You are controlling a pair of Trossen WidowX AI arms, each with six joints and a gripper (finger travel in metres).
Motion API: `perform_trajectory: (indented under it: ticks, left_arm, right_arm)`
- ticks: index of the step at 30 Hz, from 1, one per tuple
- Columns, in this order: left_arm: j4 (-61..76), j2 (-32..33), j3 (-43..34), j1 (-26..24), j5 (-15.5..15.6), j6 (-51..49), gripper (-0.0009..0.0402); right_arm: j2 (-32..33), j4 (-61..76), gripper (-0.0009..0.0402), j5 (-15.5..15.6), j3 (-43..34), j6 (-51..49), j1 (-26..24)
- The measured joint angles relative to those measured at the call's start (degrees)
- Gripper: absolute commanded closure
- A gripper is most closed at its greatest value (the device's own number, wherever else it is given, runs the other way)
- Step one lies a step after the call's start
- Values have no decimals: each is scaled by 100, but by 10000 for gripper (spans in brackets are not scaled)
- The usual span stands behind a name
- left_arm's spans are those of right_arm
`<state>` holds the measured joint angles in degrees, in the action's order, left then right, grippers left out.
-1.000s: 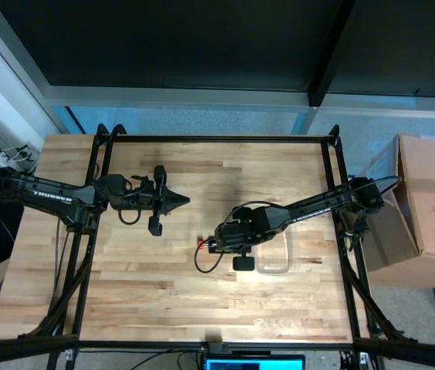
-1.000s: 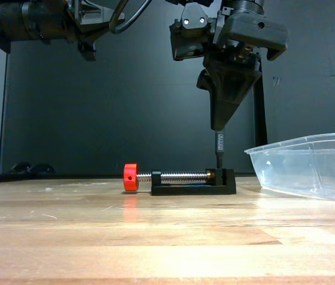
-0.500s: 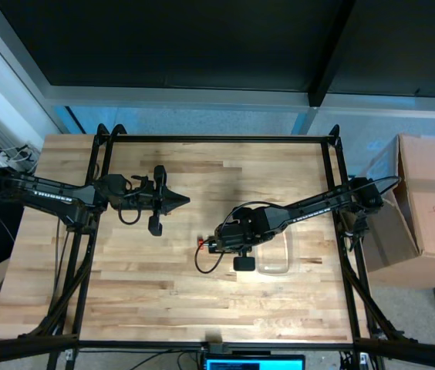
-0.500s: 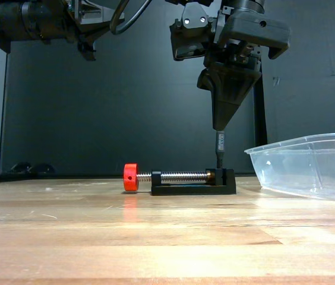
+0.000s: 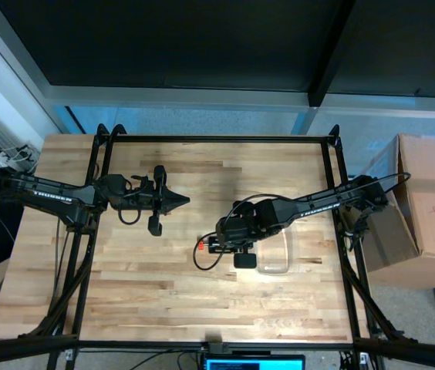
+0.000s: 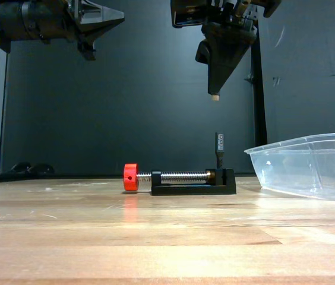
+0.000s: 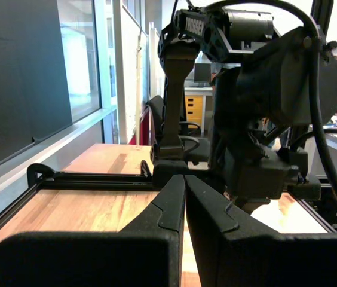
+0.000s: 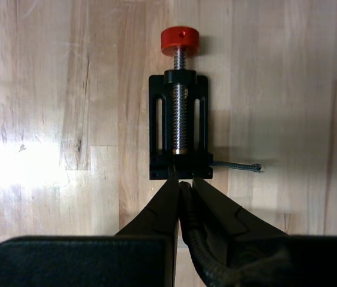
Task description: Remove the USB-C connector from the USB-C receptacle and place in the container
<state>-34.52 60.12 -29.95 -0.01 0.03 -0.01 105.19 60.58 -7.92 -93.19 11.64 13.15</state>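
The USB-C connector [image 6: 219, 145] stands upright in its receptacle on the black screw clamp [image 6: 194, 181], held by nothing. My right gripper [image 6: 214, 95] hangs well above it, shut and empty. In the right wrist view its fingers [image 8: 171, 197] point at the clamp's [image 8: 179, 143] near end, with a dark braided cable [image 8: 199, 251] lying along them. From above, the right gripper [image 5: 216, 247] is over the clamp. My left gripper [image 5: 179, 201] is shut and empty, high over the table's left half, also seen as gripper [image 7: 185, 179].
A clear plastic container [image 6: 310, 163] sits on the table just right of the clamp, also seen as container [image 5: 274, 250]. The clamp's red knob [image 6: 130, 177] points left. A short frayed cord [image 8: 237, 166] lies beside the clamp. A cardboard box [image 5: 426, 208] stands off the table's right edge.
My right gripper has risen straight up from the top of the connector. The connector stayed upright in the receptacle. The left arm has not moved.
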Motion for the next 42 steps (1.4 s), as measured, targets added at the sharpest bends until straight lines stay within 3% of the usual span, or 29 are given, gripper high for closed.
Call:
perform_trajectory:
  ticks: [8, 21, 35, 38, 42]
  left_arm:
    - [0, 0, 0, 0, 0, 0, 393]
    - [0, 0, 0, 0, 0, 0, 393]
    - [0, -2, 2, 0, 2, 0, 393]
    - [0, -2, 2, 0, 0, -2, 393]
    - [0, -2, 0, 0, 2, 0, 393]
  right_arm:
    - [-439, -15, 393, 0, 599, 28, 203]
    - [-1749, -328, 393, 2, 2577, 780, 612]
    - [-1851, -1779, 393, -2, 4033, 1080, 710]
    - [-1849, -1832, 373, -2, 4140, 1198, 710]
    - [-1847, -1851, 309, -2, 4166, 1211, 710]
